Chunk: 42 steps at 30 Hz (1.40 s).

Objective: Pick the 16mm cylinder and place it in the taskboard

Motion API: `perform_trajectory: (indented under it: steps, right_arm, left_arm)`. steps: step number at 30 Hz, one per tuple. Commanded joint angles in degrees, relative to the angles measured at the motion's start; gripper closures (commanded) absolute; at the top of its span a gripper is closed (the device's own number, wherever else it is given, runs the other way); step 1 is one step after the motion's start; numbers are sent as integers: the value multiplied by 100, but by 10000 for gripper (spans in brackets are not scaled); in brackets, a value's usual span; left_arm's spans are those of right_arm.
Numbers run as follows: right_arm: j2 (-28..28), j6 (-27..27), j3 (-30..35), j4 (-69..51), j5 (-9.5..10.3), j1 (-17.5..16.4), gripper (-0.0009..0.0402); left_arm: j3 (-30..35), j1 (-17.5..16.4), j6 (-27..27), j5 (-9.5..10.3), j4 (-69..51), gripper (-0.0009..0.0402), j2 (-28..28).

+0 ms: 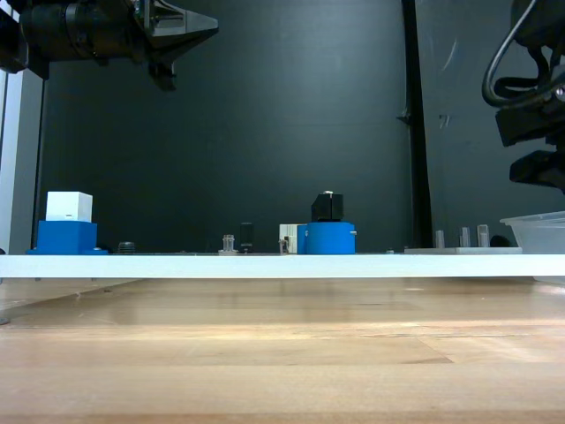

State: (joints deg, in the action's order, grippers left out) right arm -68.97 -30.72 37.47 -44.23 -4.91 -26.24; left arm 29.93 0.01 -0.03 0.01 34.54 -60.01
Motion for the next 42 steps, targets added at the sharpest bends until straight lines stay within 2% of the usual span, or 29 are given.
perform_trajectory:
  steps: [1, 23, 33, 42]
  right_arm:
    - [35, 15, 201, -269, -2, 4, 386]
    - [-94, 269, 2157, -2479, -2, 39, 386]
    - [-94, 256, 2229, -2588, 0, 57, 386]
    - [-293, 446, 2236, -2382, -4, 269, 386]
  left_arm:
    - [2, -2, -2, 0, 0, 393, 0]
    - [2, -2, 0, -2, 0, 393, 0]
    - [2, 0, 0, 0, 2, 393, 0]
    - [2, -2, -2, 0, 2, 393, 0]
